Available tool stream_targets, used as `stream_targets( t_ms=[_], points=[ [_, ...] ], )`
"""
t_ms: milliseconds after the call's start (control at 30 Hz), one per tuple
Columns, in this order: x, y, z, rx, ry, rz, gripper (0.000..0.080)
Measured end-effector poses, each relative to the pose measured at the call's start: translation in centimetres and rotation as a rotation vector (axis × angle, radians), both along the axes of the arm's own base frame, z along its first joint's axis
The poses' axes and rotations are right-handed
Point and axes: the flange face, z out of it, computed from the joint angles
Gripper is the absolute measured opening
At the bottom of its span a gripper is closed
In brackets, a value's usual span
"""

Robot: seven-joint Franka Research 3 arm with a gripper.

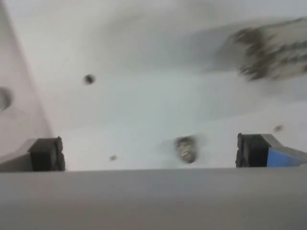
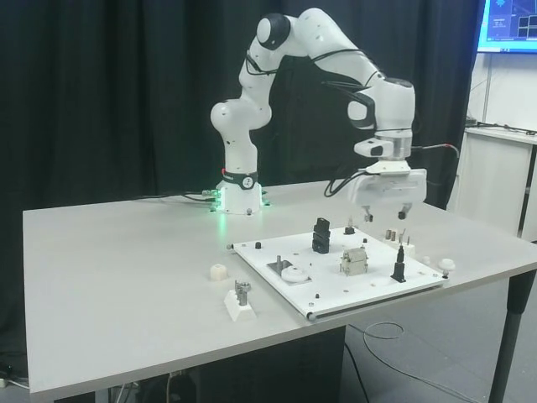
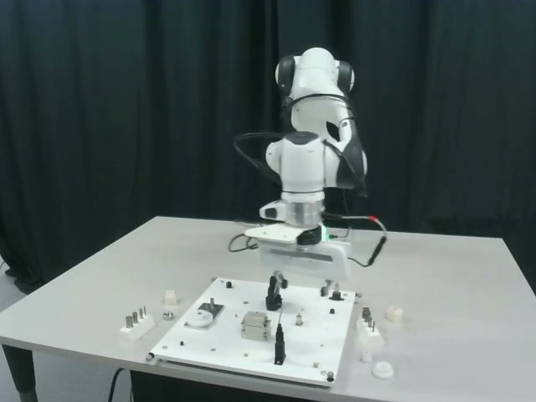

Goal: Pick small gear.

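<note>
A small white gear (image 2: 217,271) (image 3: 170,296) lies on the grey table just off the white board (image 2: 277,252) (image 3: 331,339), on the side far from my gripper. Another small white gear (image 3: 394,313) lies on the table off the board's opposite side. My gripper (image 2: 386,215) (image 3: 300,285) hangs open and empty above the board's back part, well away from both. In the wrist view the gripper (image 1: 148,152) frames bare white board with a small metal peg (image 1: 186,148) between its fingers.
On the board stand a larger white gear (image 2: 294,273) (image 3: 199,316), a black part (image 2: 320,236) (image 3: 272,295), a grey metal block (image 2: 355,262) (image 3: 255,325) and a black upright post (image 2: 398,267) (image 3: 279,345). A white block with metal pins (image 2: 239,304) (image 3: 136,322) sits on the table.
</note>
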Motion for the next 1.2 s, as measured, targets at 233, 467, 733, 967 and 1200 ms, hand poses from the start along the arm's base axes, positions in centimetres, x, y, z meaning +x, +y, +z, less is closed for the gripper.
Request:
stream_targets(
  t_ms=[233,467,733,967,1200],
  points=[
    [-0.8,4.6,-0.3,-0.002,-0.001,-0.018,0.08],
    [-0.5,8.1,-1.3,-0.019,-0.016,-0.047,0.08],
    [0.6,10.4,-3.3,-0.04,-0.021,-0.086,0.08],
    [1.4,11.4,-5.0,-0.05,-0.016,-0.097,0.08],
    [1.8,12.5,-6.3,-0.049,-0.006,-0.095,0.08]
  ],
)
